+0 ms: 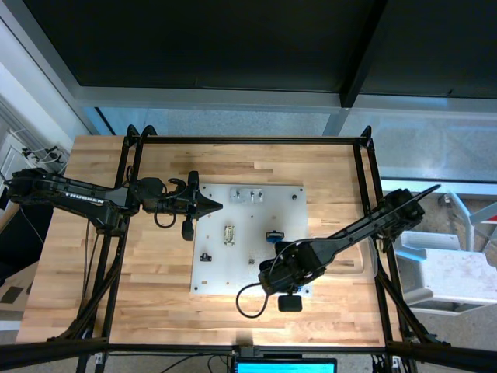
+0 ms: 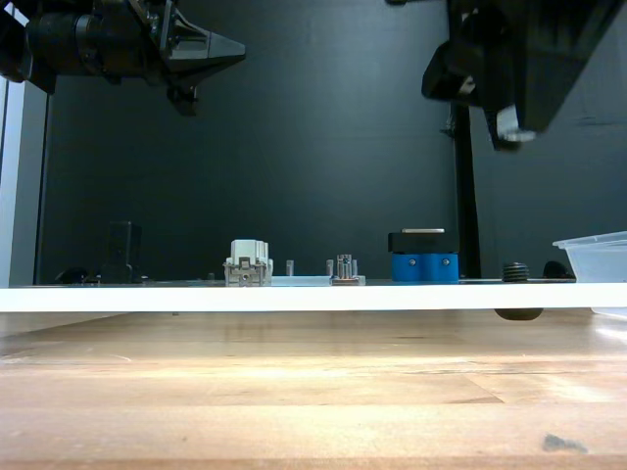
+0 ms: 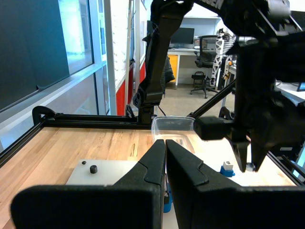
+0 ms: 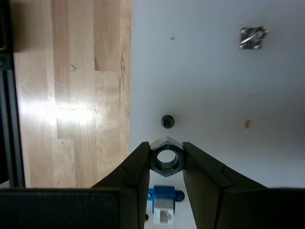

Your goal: Unfasten the M12 fastener and place in the container

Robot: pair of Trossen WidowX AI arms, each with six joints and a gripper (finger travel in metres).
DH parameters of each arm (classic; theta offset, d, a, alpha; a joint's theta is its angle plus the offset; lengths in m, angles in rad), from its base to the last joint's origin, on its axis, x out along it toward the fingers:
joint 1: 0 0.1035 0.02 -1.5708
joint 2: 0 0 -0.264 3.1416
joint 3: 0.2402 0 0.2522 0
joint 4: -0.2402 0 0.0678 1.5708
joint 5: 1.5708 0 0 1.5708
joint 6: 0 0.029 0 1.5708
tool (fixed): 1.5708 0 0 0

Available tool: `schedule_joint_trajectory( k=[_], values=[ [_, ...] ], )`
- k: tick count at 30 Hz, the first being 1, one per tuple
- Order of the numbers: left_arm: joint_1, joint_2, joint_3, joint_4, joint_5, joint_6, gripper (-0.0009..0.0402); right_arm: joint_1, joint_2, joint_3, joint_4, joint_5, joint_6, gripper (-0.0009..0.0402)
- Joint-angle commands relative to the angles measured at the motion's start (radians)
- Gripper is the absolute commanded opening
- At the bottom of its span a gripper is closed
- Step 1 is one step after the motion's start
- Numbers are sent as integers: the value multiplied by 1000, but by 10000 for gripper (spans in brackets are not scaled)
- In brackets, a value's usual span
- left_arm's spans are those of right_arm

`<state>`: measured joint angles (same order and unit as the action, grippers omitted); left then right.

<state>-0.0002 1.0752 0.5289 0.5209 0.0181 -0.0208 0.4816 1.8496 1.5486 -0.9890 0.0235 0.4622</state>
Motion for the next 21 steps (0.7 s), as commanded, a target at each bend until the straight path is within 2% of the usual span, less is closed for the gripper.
schedule_joint_trajectory(
  k=[1,7,21],
  values=[
    [0,0,0,0,0,0,0,1,-53,-46,3,2,2,0],
    [0,0,0,0,0,0,0,1,-171,-179,3,2,39,0],
    [0,0,0,0,0,0,0,1,-506,-570,2,1,39,0]
  ],
)
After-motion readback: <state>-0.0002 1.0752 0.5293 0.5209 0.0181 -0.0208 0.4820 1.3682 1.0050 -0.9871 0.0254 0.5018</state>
